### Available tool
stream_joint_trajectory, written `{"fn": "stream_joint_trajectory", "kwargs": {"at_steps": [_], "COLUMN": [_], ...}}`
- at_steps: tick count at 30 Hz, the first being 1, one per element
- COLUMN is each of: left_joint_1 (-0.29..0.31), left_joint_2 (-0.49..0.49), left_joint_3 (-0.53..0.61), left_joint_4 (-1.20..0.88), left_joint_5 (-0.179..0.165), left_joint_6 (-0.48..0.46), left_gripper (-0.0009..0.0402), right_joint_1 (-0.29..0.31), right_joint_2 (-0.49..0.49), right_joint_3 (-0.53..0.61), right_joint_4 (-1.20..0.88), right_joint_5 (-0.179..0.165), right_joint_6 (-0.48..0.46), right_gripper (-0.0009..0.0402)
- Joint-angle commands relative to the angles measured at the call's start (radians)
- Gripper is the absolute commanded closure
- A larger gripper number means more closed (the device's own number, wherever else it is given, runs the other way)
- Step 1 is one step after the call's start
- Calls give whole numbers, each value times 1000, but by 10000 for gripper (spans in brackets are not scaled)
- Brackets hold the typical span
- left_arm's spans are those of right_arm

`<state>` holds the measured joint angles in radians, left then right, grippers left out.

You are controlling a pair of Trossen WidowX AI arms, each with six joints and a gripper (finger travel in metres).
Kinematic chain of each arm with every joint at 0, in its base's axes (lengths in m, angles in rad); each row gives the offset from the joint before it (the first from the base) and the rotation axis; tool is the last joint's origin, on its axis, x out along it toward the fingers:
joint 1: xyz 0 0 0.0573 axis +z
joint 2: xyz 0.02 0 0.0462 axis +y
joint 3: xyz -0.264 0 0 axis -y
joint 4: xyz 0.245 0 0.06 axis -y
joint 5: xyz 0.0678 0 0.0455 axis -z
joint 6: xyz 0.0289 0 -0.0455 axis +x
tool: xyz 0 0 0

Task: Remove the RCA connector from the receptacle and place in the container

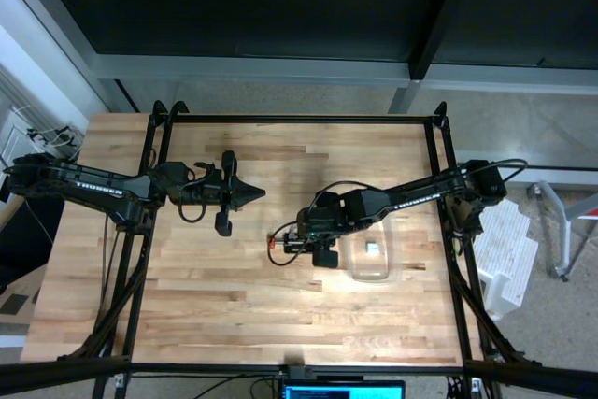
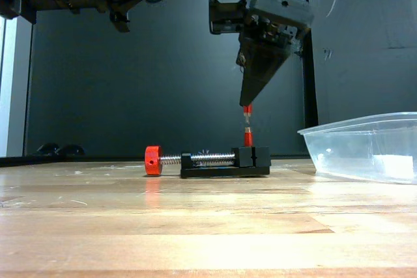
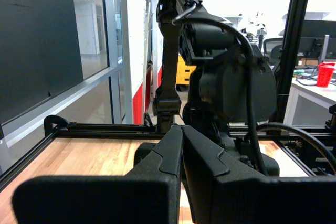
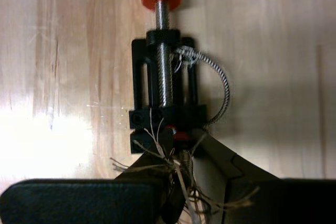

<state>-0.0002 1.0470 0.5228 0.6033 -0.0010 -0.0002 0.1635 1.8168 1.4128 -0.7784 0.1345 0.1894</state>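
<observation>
We see the RCA connector (image 2: 247, 136) standing upright on the top of the receptacle (image 2: 225, 161), at the end farthest from its red knob (image 2: 152, 160). Its lower red part meets the black block, but we cannot tell whether it is seated in the block or just touching it. The right gripper (image 2: 247, 103) points straight down over it, with its 2 fingers clenched on the connector's upper end. From the right wrist view we make out the silvery loop (image 4: 223, 82) curving out from 1 side of the receptacle, beside the threaded screw that runs to the knob.

The receptacle lies flat on the wooden table (image 2: 195, 226). The container (image 2: 345, 151) sits near it on the right arm's side, apart from the block, with a small pale chip (image 2: 396, 166) lying inside.

The left gripper (image 1: 254, 193) hangs above the table, well apart from the receptacle on the left arm's side, its 2 fingers pressed together on nothing.
</observation>
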Motion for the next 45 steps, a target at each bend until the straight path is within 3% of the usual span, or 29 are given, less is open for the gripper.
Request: {"fn": "stream_joint_trajectory", "kwargs": {"at_steps": [1, 15, 22, 28, 45], "left_joint_1": [0, 0, 0, 0, 0], "left_joint_2": [0, 0, 0, 0, 0], "left_joint_3": [0, 0, 0, 0, 0], "left_joint_4": [0, 0, 0, 0, 0], "left_joint_5": [0, 0, 0, 0, 0], "left_joint_6": [0, 0, 0, 0, 0], "left_gripper": [393, 393, 393, 393, 393], "right_joint_1": [0, 3, 8, 42, 67], "right_joint_2": [-18, -124, -126, -141, -389], "right_joint_3": [5, 4, 3, -10, -311], "right_joint_4": [-4, -40, -40, -40, -30], "right_joint_5": [-5, -5, -5, -4, 4], "right_joint_6": [1, 16, 16, 18, 105], "right_gripper": [393, 393, 394, 393, 393]}}
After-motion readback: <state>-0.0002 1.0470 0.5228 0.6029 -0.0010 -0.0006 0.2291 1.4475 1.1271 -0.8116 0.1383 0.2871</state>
